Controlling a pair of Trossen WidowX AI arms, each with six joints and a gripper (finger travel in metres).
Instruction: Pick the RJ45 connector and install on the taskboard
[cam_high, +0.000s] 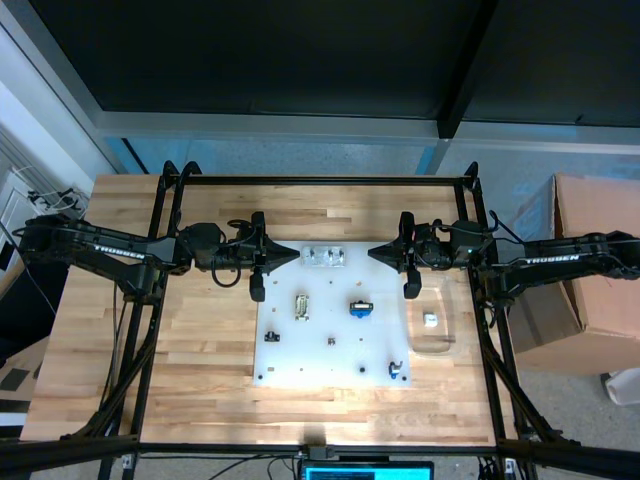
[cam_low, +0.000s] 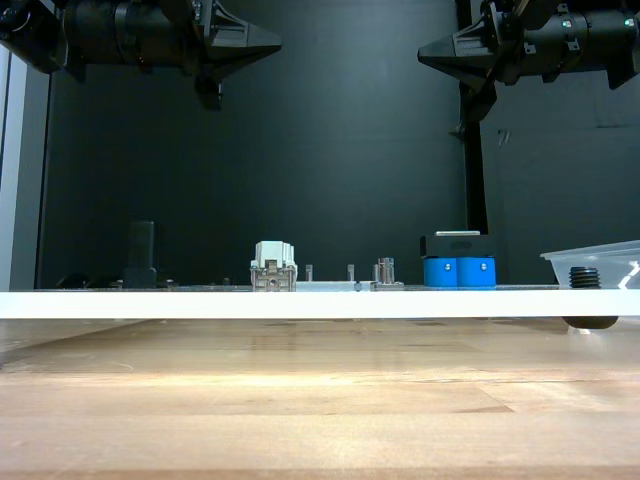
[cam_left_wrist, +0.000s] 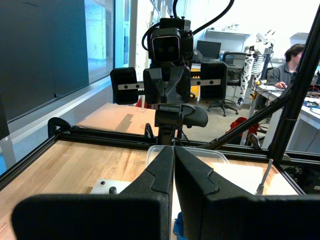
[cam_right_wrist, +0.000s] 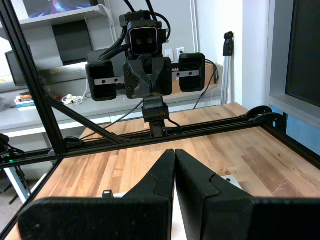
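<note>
"Connector: spotting it anywhere?"

"Not managing to. Seeing nothing in the left gripper (cam_left_wrist: 174, 152) or the right gripper (cam_right_wrist: 175, 154), both pinching flat together and carrying nothing. Checking the white block (cam_high: 430, 320) in the tray (cam_high: 445, 347): looking pale, not finding any cable running off it."

"Checking the jack (cam_high: 398, 371) then?"

"Looking at it, at the near right corner of the board (cam_high: 300, 350). Making out blue with a small pale-and-grey top, but not being able to tell whether plugged or bare. Not settling it from the low view either."

"Placing the grippers?"

"Both hovering high above the board's far edge, tips pointing inward at each other, well apart from jack and tray. Jack and tray both lying nearer the right gripper than the left, toward the near side and well below it."

"Judging the step?"

"Guessing at a check of the jack. Probably best done by bringing the right wrist camera over that corner and looking for a grey boot covering the top and a cable leading away. If finding it bare: hunting for the cable first, opening wide before descending, gripping by the boot, keeping the plug level, lining it up with the opening, then pushing straight in."
</note>
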